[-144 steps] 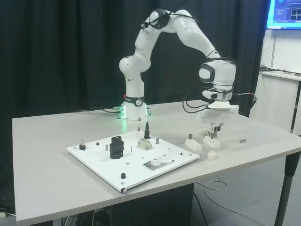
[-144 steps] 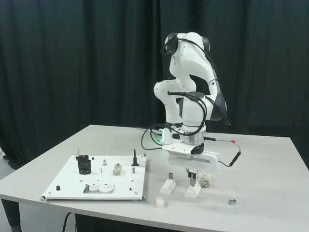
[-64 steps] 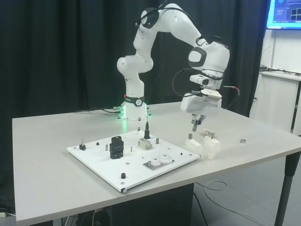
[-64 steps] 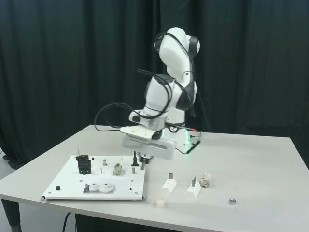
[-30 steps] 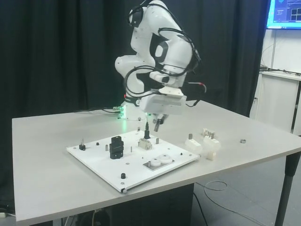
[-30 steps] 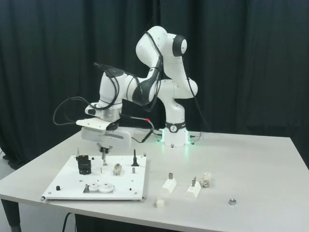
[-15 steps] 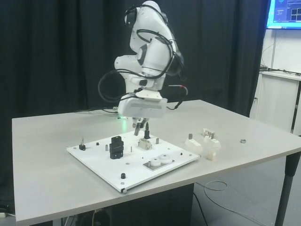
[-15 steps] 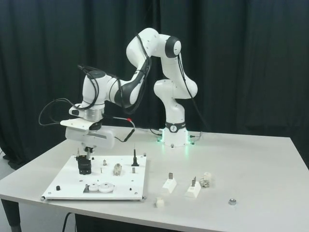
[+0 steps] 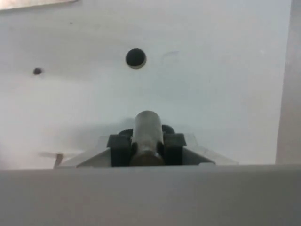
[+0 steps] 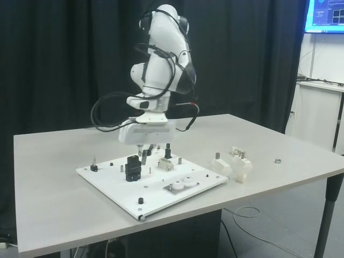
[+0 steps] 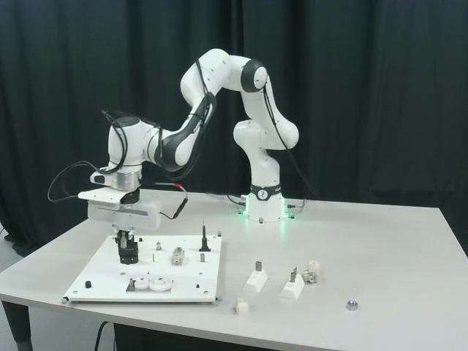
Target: Insert round peg 4.
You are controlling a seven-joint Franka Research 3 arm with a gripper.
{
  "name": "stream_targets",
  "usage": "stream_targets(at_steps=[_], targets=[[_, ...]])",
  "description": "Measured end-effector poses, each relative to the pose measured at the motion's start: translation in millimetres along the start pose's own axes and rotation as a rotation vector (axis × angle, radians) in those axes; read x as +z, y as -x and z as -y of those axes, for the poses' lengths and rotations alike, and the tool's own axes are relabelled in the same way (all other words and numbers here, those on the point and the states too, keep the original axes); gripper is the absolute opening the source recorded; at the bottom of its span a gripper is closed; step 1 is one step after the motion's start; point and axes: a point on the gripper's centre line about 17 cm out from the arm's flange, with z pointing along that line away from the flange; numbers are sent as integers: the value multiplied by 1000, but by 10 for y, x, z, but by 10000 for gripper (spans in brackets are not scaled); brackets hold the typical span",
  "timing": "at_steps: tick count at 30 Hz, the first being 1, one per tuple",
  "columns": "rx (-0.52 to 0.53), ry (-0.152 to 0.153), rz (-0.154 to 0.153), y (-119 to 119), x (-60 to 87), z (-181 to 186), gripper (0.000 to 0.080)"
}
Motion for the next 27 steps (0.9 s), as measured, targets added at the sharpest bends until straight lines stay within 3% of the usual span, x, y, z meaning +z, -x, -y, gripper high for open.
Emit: stream_targets(at_steps=[12,27], targets=[[23,-61,-42,-21,245,-19,145],[-2,-94,-58,-111,464,-14,145]])
